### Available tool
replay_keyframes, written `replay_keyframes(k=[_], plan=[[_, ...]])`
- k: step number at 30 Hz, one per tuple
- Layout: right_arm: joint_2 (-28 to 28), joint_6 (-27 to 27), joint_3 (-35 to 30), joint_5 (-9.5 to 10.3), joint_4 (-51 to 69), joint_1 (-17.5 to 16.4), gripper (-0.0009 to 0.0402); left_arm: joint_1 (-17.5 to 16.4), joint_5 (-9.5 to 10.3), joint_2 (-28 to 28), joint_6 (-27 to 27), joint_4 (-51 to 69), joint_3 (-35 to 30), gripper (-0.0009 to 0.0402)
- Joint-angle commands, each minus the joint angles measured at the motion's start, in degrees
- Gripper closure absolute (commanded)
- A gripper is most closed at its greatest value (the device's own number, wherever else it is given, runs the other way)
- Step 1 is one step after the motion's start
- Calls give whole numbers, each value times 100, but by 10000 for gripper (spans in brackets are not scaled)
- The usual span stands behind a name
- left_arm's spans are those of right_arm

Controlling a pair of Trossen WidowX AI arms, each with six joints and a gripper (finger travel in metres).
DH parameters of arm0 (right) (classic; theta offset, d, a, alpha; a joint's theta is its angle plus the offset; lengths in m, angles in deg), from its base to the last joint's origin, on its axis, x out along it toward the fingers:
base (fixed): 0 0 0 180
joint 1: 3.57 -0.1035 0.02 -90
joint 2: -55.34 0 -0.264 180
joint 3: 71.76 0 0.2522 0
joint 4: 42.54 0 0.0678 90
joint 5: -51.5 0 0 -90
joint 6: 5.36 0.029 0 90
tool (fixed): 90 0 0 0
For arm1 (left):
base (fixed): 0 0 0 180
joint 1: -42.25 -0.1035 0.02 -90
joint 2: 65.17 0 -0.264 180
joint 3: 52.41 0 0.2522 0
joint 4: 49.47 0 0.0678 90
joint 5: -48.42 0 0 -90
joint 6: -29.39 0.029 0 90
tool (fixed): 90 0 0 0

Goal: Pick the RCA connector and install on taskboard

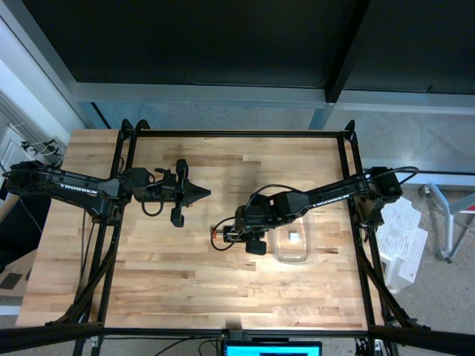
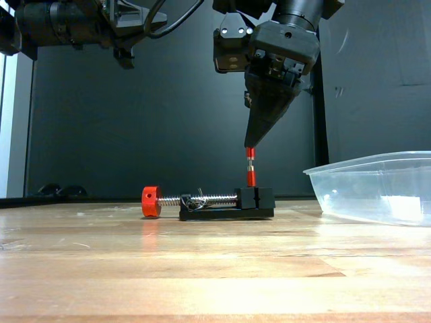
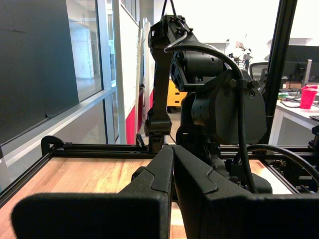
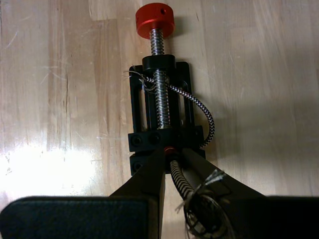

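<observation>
The taskboard (image 2: 225,204) is a small black block with a red knob (image 2: 151,201) and a silvery threaded rod, lying mid-table (image 1: 223,239). My right gripper (image 2: 250,145) points straight down over its end and is shut on the RCA connector (image 2: 250,167), a small red and silver plug. The plug stands upright with its lower end at the block's top. In the right wrist view the fingers (image 4: 149,172) pinch the plug's red tip (image 4: 170,150) and its braided cable against the black frame (image 4: 137,109). My left gripper (image 1: 202,193) hovers shut, left of and beyond the board, holding nothing (image 3: 173,152).
A clear plastic tray (image 1: 304,252) sits just right of the board with a small white piece (image 1: 294,236) inside; its wall (image 2: 363,188) shows in the low view. A black frame (image 1: 237,134) runs around the table's edges.
</observation>
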Motion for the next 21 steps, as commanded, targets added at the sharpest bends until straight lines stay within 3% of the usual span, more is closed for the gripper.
replay_keyframes(k=[1, 21], plan=[[0, 2, 26, -4, -20, -2, 393, 0, -2, -2, 0, -2, 0, 393], [-214, 0, 181, -2, -256, 13, 393, 0, -2, 0, -2, -2, 0, 393]])
